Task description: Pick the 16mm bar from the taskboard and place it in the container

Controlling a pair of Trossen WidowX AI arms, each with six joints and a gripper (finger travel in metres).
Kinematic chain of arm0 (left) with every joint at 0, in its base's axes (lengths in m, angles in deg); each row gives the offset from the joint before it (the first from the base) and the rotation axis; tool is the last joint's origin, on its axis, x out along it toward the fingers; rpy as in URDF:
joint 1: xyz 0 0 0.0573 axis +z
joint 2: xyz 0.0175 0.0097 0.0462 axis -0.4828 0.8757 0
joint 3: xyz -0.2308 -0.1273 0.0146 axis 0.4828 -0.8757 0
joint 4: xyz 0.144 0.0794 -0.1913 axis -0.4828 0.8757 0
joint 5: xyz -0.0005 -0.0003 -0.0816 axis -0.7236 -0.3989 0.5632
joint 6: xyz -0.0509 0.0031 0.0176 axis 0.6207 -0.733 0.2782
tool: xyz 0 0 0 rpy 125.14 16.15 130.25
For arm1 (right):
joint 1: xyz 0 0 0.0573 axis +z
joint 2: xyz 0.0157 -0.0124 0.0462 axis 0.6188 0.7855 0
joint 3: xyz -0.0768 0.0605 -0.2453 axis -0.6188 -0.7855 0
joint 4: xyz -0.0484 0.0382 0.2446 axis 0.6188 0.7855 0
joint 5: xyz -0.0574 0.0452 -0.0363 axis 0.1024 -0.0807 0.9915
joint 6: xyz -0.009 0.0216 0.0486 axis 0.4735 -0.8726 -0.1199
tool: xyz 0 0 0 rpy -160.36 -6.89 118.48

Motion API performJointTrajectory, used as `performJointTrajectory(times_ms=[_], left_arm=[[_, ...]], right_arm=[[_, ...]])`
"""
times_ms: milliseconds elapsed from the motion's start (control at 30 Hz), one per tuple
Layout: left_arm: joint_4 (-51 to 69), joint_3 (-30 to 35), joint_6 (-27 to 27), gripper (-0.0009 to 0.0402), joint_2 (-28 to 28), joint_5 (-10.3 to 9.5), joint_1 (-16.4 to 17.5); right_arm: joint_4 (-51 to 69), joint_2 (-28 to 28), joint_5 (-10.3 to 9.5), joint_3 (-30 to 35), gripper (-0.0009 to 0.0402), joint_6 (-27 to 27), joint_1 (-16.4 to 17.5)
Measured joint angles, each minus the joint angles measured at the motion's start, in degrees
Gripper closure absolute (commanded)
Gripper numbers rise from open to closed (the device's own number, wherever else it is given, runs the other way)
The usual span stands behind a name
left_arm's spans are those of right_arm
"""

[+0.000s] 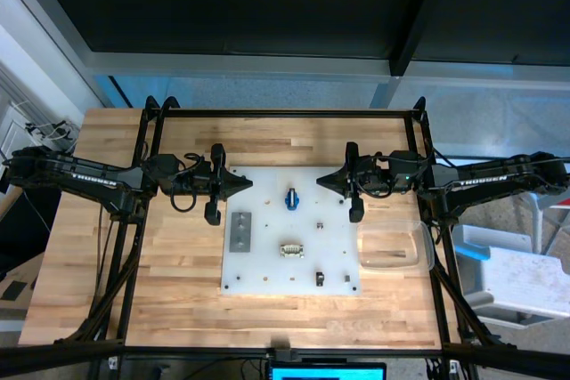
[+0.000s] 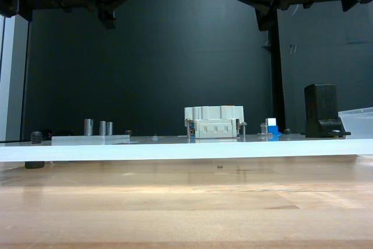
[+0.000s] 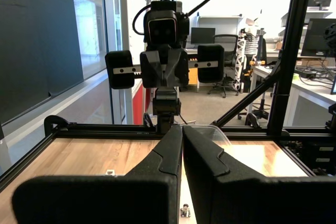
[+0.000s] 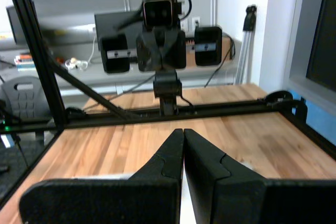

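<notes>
The left pincer (image 1: 248, 182) hangs with its fingers pressed together, high over the far left corner of the taskboard (image 1: 267, 266). The right pincer (image 1: 321, 179), likewise closed tight, hangs over the far right part, and the two point at each other. Short bars (image 2: 88, 127) stand upright in the grey block (image 1: 240, 230) on the taskboard's left side; I cannot tell which is the 16mm one. The container (image 1: 392, 260) lies on the table (image 1: 116, 291) just right of the taskboard.

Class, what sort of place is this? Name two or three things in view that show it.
Probably a robotics lab: the left claw and right claw hang shut above the far edge of a white taskboard on a framed wooden table, and monitors and an office chair stand beyond.
</notes>
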Motion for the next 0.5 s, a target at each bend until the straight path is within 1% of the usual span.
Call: performJointTrajectory(times_ms=[333, 500], left_arm=[[0.0, 0.0, 0.0, 0.0393, 0.0, -0.02, 0.0], [0.0, 0.0, 0.0, 0.0393, 0.0, -0.02, 0.0]], right_arm=[[21.1, 0.0, 0.07, 7.2, 0.0393, -0.2, 0.3], [30.5, 1.4, 0.13, 12.0, 0.0393, 0.0, 0.4]])
